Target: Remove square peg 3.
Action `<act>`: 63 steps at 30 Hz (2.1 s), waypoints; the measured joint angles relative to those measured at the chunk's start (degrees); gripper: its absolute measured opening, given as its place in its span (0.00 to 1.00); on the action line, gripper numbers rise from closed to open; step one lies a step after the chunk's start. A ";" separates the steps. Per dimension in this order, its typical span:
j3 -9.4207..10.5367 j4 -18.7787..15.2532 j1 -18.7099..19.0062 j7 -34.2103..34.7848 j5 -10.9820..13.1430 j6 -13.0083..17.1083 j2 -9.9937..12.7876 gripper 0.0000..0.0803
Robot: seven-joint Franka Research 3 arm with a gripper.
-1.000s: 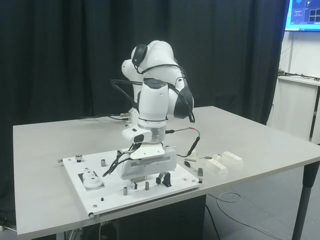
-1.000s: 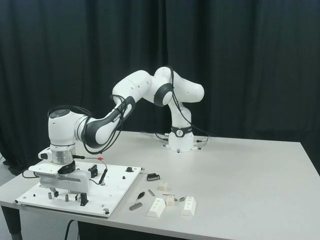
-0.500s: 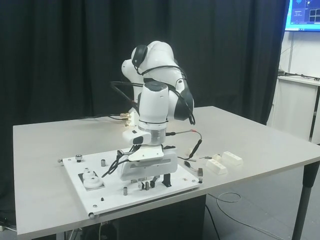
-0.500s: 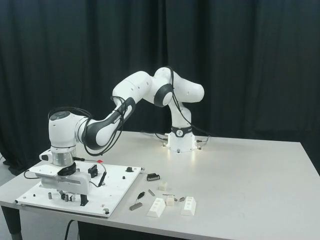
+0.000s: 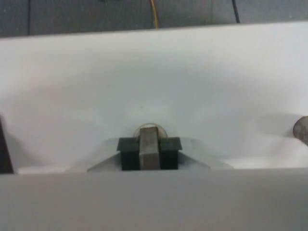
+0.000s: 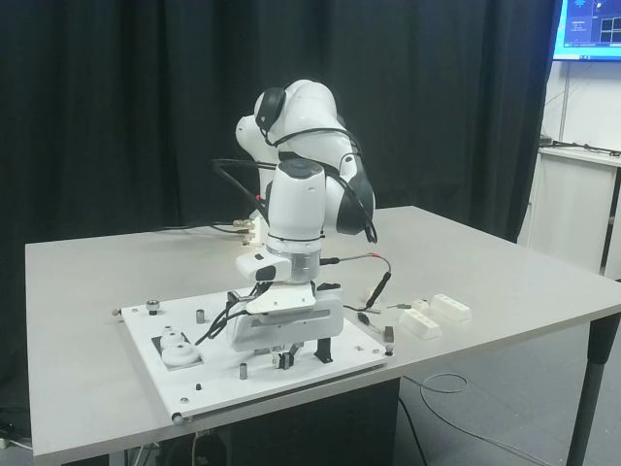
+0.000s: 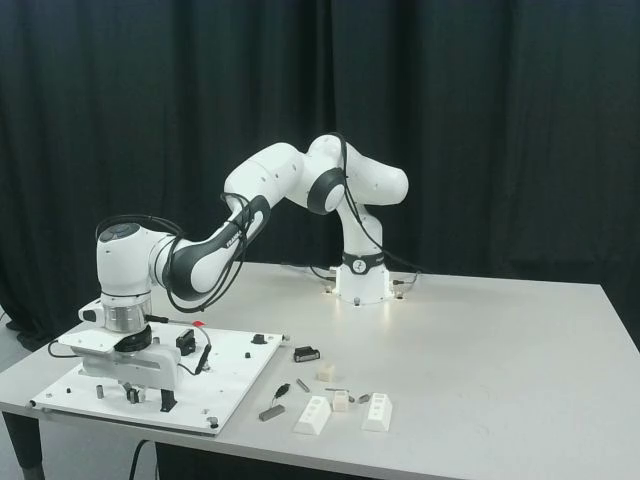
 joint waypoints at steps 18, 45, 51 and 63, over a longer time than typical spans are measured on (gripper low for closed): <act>-0.07 0.55 0.03 -2.50 -0.73 -0.57 0.02 0.09; -0.05 0.56 0.02 1.13 -0.71 -0.66 0.01 0.09; -0.04 0.56 0.01 2.45 -0.70 -0.69 0.00 0.09; -0.05 0.58 0.02 -0.95 -0.74 -0.70 0.00 0.09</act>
